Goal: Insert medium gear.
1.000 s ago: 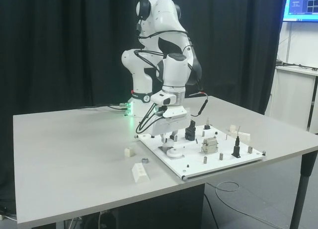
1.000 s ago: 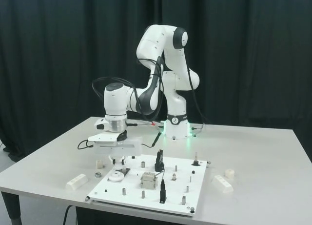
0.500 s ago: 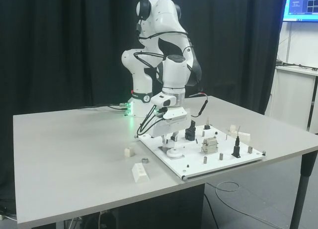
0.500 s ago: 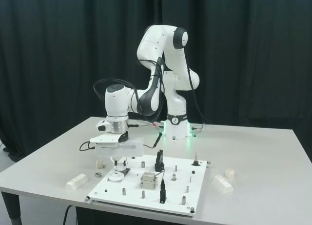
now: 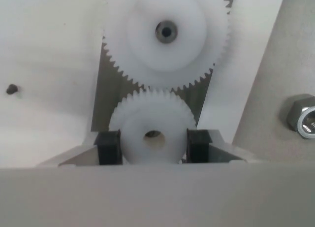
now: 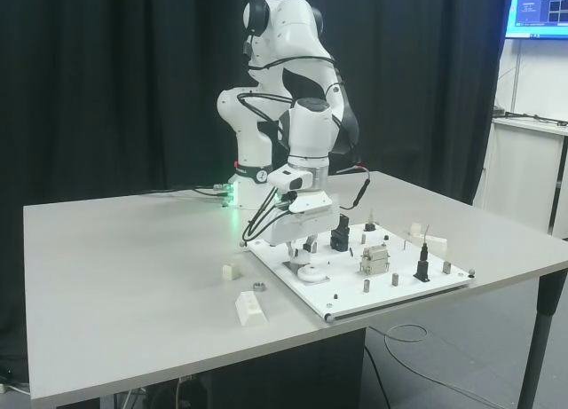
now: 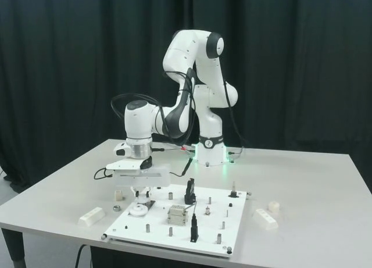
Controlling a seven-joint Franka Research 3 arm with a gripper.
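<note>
**Medium gear held between the fingers, beside the large gear**

Seen in the wrist view: gripper (image 5: pixel 152 147) closed on the medium gear (image 5: pixel 152 131), low in the centre of the frame, one black finger pad (image 5: pixel 108 147) pressed against each side. Directly above it, filling the upper centre, a large gear (image 5: pixel 166 37) already seated on the white board (image 5: pixel 44 64), teeth close to or just meeting those of the held gear. A metal nut (image 5: pixel 302 116) at the right edge, on the grey table (image 5: pixel 275 89).

In the first room view, gripper (image 6: pixel 302 240) poised just over the board (image 6: pixel 390 289) near frame centre. Whether the gear is already on its peg: cannot tell.

Judged step: placing the gear, release not yet made. Next move likely calls for a straight downward push, bore centred on the peg, teeth meshing with the neighbour, then opening the fingers.
</note>
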